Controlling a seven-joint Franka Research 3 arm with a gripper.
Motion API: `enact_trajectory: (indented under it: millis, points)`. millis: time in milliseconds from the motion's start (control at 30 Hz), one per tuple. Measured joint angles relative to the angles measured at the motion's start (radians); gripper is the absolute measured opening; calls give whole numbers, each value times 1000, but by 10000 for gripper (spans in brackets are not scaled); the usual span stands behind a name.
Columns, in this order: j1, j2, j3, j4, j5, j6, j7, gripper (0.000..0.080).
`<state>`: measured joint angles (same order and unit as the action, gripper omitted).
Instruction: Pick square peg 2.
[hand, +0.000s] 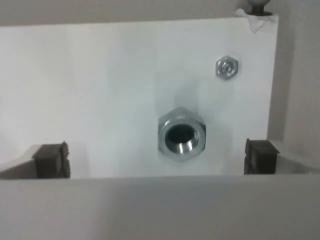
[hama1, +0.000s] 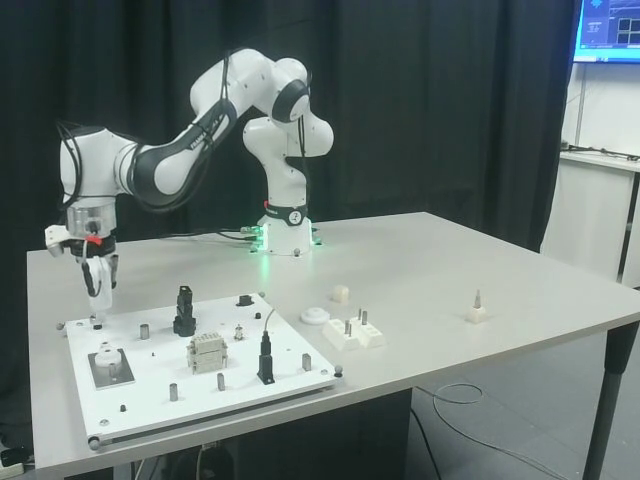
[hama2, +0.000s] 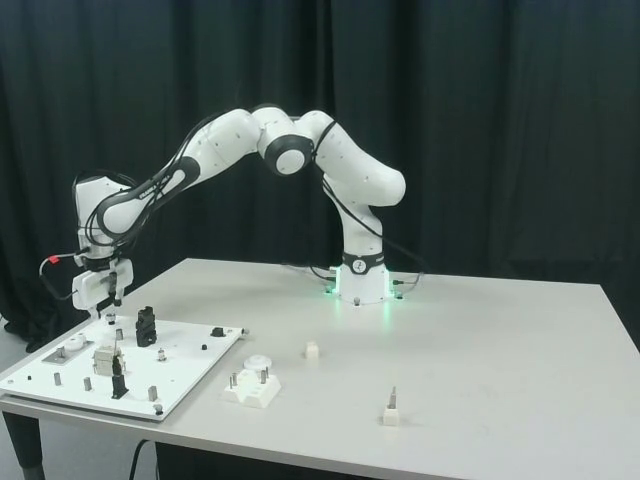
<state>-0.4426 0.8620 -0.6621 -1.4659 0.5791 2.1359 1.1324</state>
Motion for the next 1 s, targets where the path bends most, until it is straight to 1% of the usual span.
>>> enact_trajectory:
  millis: [33, 67, 233, 267, 700, 1000]
  points:
    - [1, -4, 0, 0, -2, -4, 0, 463]
    - [1, -8, 0, 0, -4, -8, 0, 783]
    - [5, -21, -1, -1, -12, -18, 0, 783]
    - [6, -23, -1, -1, -12, -19, 0, 797]
    - [12, -28, -2, -1, -16, -20, -3, 800]
    - [13, -31, -2, -1, -16, -20, -76, 800]
